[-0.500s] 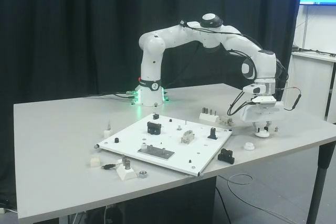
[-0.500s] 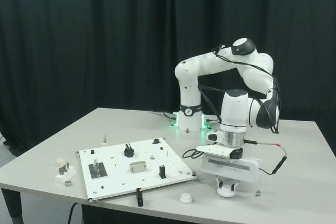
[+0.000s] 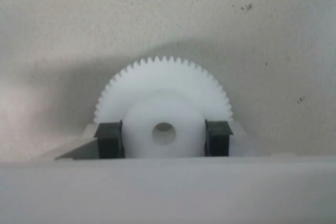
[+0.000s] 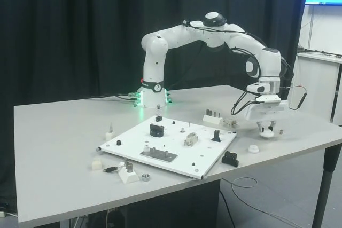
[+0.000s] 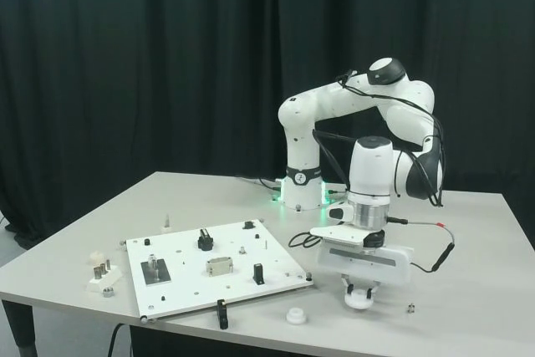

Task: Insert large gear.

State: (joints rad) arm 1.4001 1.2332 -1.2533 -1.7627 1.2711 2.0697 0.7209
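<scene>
White plastic gear (image 3: 164, 103), toothed all round, sits clamped between the jaws right now. The two black pads (image 3: 110, 139) are pinching the raised hub on either side of the bore, so it's a grip on the large gear, not on the teeth. The gripper (image 4: 266, 130) hangs just above the grey bench (image 4: 59, 132), well off to 3 o'clock of the white assembly board (image 4: 171, 145), so I'd call this the lift-and-carry part of the job.

To do it well: come straight up until the gear is well clear of the bench, keep it flat, then swing over to the board and line the bore up with its peg before pushing down. A hub grip is short, so a fast swing could tilt it.

View differences: the wrist camera is the only one showing the teeth, the bore and how the pads sit on the hub. It shows nothing of the board. The room views give the board, the small white part (image 5: 294, 316) lying near the gripper, and the black bracket (image 4: 230, 158) at the board's edge, but there the gear is just a white blob.
</scene>
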